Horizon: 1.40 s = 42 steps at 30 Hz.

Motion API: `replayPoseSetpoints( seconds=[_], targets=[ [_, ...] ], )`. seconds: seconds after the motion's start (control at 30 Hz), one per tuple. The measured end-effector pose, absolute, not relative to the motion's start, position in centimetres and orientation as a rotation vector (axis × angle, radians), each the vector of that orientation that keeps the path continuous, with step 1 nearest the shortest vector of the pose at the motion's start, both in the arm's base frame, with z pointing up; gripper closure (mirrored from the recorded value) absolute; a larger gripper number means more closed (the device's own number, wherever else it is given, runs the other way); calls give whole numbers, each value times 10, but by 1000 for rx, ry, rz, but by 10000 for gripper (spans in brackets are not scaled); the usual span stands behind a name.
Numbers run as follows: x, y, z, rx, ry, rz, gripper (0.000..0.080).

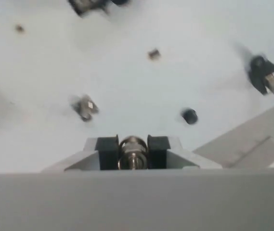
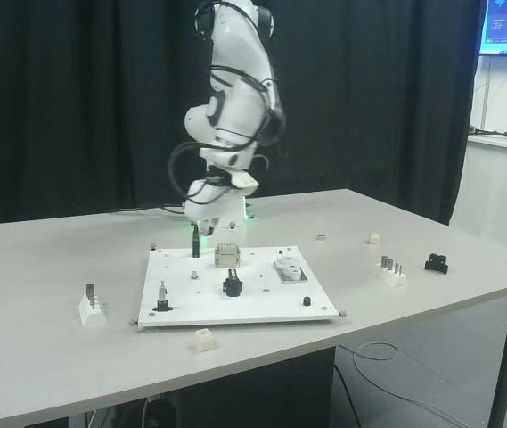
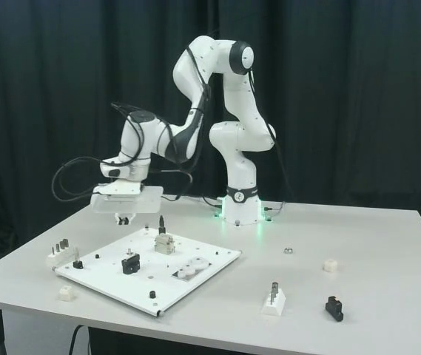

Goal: Insert BNC.

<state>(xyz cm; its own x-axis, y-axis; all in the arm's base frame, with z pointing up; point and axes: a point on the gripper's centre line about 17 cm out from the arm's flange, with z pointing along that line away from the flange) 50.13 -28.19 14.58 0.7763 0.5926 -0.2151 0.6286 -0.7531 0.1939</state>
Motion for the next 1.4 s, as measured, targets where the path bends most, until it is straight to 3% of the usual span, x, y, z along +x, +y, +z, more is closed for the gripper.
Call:
replayPoseSetpoints(
  seconds=[0.57,1.4],
  targets=[
    [501,-314,122,2797,979,-35,682],
    [479,-303,79,2801,1157,-132,682]
  ],
)
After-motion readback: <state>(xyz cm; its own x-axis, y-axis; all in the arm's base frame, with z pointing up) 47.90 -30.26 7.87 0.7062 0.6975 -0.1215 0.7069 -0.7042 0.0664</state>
